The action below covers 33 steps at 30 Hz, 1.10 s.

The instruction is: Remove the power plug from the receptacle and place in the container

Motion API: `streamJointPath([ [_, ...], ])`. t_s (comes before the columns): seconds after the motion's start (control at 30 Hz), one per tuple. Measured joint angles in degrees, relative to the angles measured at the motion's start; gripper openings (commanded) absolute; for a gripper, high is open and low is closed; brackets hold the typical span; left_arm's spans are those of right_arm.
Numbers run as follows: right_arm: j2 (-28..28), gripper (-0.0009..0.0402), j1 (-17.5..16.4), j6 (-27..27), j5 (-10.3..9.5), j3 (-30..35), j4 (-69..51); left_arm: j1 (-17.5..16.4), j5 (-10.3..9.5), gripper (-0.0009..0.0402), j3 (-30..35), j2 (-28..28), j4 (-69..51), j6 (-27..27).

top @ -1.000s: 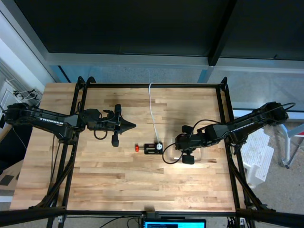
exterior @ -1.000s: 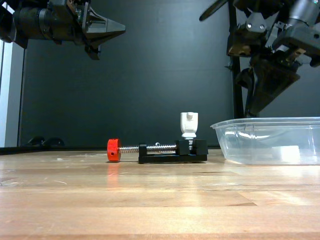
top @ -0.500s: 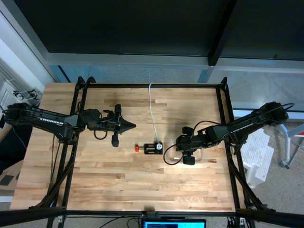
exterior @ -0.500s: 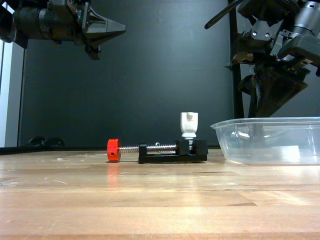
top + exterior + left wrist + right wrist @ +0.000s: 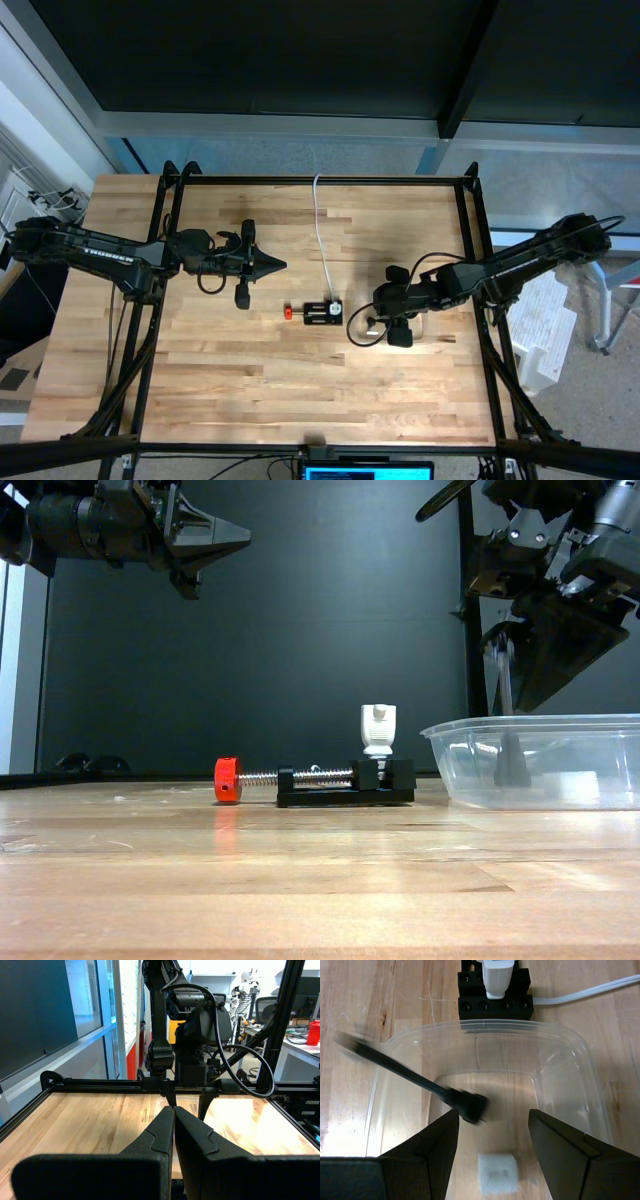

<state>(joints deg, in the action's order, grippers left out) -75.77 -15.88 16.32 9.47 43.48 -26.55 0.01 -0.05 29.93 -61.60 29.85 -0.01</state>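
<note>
Hanging over the tray [image 5: 485, 1024], the right gripper [image 5: 492, 1115] is held with its fingers spread wide. The plug [image 5: 470, 1105] is seen loose inside the tray, just ahead of one finger, its cord slanting away across a side wall beside the socket block [image 5: 495, 997]. The left gripper [image 5: 275, 265], fingers pressed together, is parked high above the worktop, well apart.

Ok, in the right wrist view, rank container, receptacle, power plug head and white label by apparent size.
1. container.
2. receptacle, partly out of frame.
3. power plug head and white label look alike.
Also: right gripper open over the container; left gripper shut, raised left of the receptacle.
</note>
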Motion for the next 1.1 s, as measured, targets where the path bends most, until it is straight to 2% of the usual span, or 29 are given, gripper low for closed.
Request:
streamJointPath([
  [0.43, 5.4, 0.0171, 0.0, -0.1, -0.02, -0.9, -5.5, 0.0, 0.0, 0.0, 0.0, 0.0, 0.0, 0.0],
  [0.63, 9.5, 0.0157, 0.0, -0.2, 0.02, -0.9, -6.0, 0.0, 0.0, 0.0, 0.0, 0.0, 0.0, 0.0],
  [0.7, 11.5, 0.0148, 0.0, -1.0, 0.72, -1.1, -4.7, 0.0, 0.0, 0.0, 0.0, 0.0, 0.0, 0.0],
  [0.8, 14.6, 0.0128, 0.2, -2.8, 2.86, -2.2, 0.9, 0.0, 0.0, 0.0, 0.0, 0.0, 0.0, 0.0],
  [0.9, 17.4, 0.0104, 1.2, -4.5, 2.97, -4.1, 7.9, 0.0, 0.0, 0.0, 0.0, 0.0, 0.0, 0.0],
  [1.0, 19.3, 0.0076, 2.8, -5.8, 2.1, -5.9, 12.9, 0.0, 0.0, 0.0, 0.0, 0.0, 0.0, 0.0],
  [1.1, 20.9, 0.0047, 5.0, -7.3, -0.79, -7.7, 18.0, 0.0, 0.0, 0.0, 0.0, 0.0, 0.0, 0.0],
])
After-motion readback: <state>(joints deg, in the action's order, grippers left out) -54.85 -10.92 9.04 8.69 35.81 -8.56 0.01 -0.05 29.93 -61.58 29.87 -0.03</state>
